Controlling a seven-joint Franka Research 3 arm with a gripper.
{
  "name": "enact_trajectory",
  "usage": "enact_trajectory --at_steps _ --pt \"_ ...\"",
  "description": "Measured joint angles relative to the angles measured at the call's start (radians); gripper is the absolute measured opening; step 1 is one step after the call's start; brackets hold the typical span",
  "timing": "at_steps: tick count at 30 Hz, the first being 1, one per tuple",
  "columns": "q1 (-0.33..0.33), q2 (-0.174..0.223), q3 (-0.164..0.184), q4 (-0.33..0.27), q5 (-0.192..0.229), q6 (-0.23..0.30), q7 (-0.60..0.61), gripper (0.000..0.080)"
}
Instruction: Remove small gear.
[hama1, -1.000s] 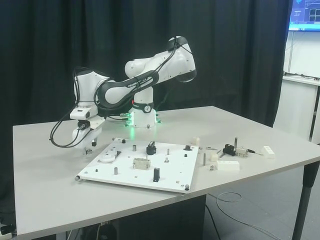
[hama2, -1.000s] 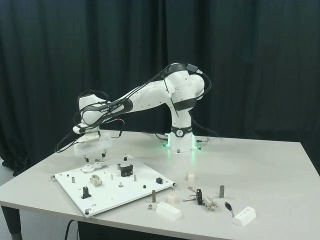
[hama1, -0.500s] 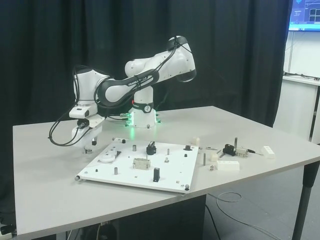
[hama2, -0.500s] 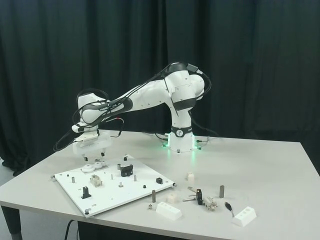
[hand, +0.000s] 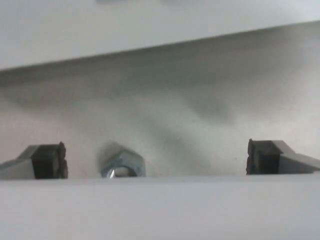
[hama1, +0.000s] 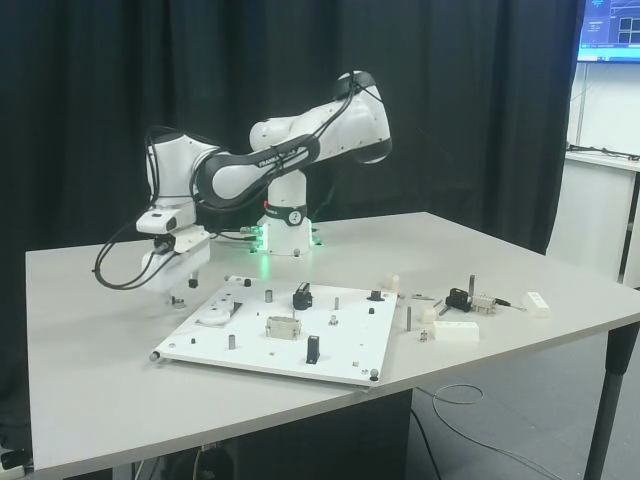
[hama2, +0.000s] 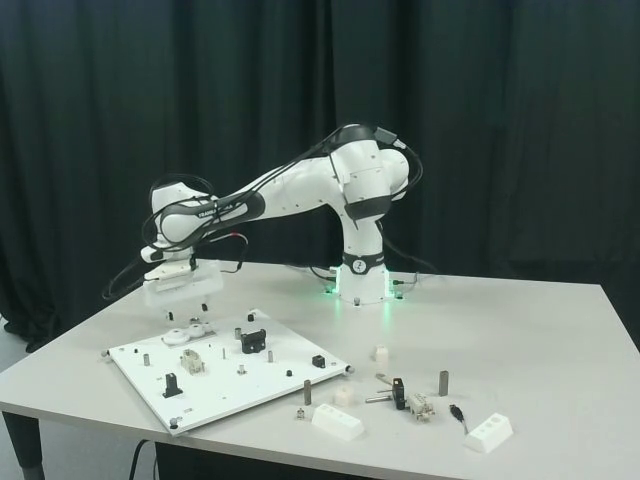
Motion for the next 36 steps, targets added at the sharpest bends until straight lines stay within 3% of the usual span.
enact_trajectory --at_steps 5,24,32,36 --pt "0.000 0.000 -0.021 0.014 -0.003 -0.037 0.108 0.0800" --pt "0.017 0.002 -0.090 0.045 -0.019 -0.203 0.702 0.0800" --pt "0.043 0.004 -0.100 0.044 -0.047 -0.242 0.807 0.0800" --pt "0.060 0.006 -0.100 0.044 -0.049 -0.256 0.916 0.0800"
